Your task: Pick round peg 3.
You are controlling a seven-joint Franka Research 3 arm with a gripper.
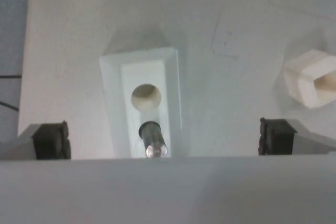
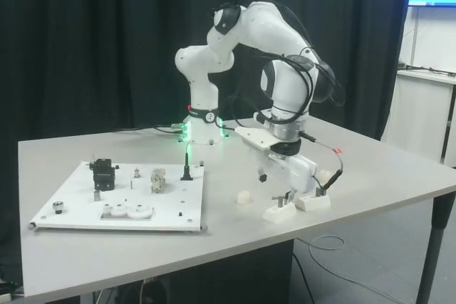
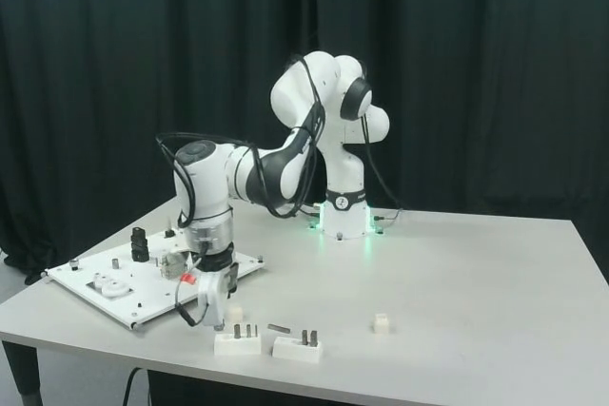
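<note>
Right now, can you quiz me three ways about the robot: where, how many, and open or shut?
1. Where does the end effector hang? A over a white peg holder; B over the board of parts; C over the arm's base.
2. How many white peg holders stand on the table? A one; B two; C five.
3. Its fingers are: A open; B shut on a peg; C shut on a cable.
1 A: the wrist view looks down on the holder. 2 B: two stand side by side. 3 A: fingertips stand wide apart, the round peg between them untouched.
</note>
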